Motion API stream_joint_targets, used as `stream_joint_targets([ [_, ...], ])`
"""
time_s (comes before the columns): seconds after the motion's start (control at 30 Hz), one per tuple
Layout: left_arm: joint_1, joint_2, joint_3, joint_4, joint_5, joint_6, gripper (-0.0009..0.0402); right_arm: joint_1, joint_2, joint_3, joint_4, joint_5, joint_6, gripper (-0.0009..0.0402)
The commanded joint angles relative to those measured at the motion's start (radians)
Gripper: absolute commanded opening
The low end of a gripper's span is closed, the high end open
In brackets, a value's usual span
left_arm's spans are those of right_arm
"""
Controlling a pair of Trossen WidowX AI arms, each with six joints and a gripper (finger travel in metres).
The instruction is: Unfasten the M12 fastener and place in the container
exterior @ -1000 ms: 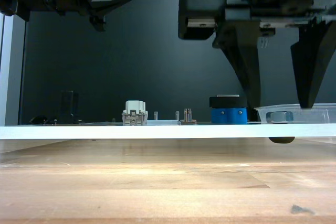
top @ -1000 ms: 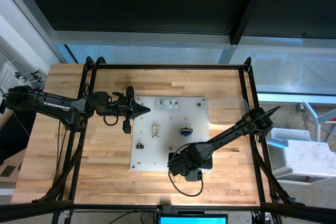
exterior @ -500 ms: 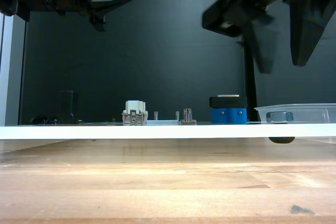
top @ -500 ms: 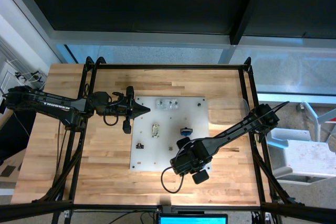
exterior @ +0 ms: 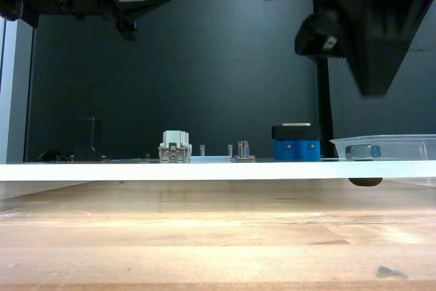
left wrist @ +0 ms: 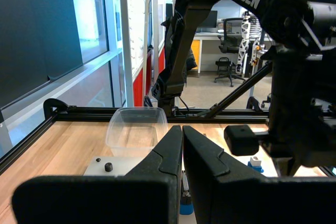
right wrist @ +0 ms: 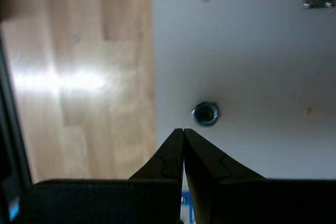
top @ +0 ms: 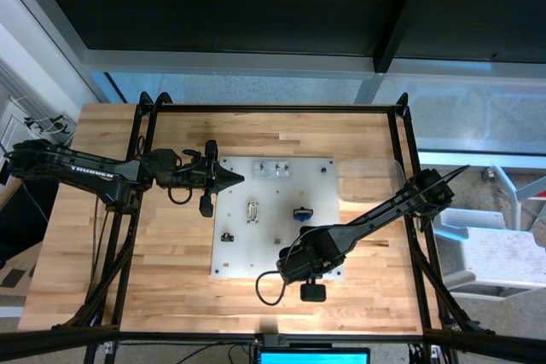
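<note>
The M12 nut [right wrist: 205, 114], small and silver with a dark centre, sits on its stud low against the white board [right wrist: 252, 51] near the board's edge. In the low view the nut [exterior: 363, 151] shows in front of the clear container [exterior: 409, 146]. The high view shows the container [top: 368, 178] holding nothing, and my right arm hides the nut there. My right gripper [right wrist: 183, 129] is shut on nothing, its tips just short of the nut and well above it [exterior: 371, 80]. My left gripper [top: 232, 179] hangs shut over the board's far left edge [left wrist: 182, 128].
A blue-and-white part [exterior: 296, 149] and a beige connector [exterior: 174, 149] stand mid-board, with a small silver post [exterior: 243, 149] between them. A black post [left wrist: 108, 167] stands at the board's far right corner. Black frame rails [top: 273, 109] ring the table.
My right gripper stood open with its fingers down on either side of the nut. It has risen, turned and shut on nothing. The nut and the left arm have not moved.
</note>
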State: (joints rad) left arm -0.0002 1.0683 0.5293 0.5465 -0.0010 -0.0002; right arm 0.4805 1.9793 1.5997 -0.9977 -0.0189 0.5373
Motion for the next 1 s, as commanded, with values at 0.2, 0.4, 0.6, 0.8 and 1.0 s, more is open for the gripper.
stream_joint_targets([
  [0.2, 0.0, 0.0, 0.0, 0.0, 0.0, 0.0, 0.0, 0.005, -0.009, -0.1, 0.124, -0.042, 0.015, 0.0],
  [0.4, 0.0, 0.0, 0.0, 0.0, 0.0, 0.0, 0.0, 0.004, -0.009, -0.138, 0.158, -0.053, 0.023, 0.0],
  [0.6, 0.0, 0.0, 0.0, 0.0, 0.0, 0.0, 0.0, 0.003, -0.01, -0.159, 0.172, -0.032, 0.024, 0.0],
  [0.8, 0.0, 0.0, 0.0, 0.0, 0.0, 0.0, 0.0, 0.002, -0.011, -0.161, 0.167, 0.002, 0.023, 0.0],
  [1.0, 0.0, 0.0, 0.0, 0.0, 0.0, 0.0, 0.0, 0.002, -0.013, -0.161, 0.154, 0.005, 0.024, 0.0],
])
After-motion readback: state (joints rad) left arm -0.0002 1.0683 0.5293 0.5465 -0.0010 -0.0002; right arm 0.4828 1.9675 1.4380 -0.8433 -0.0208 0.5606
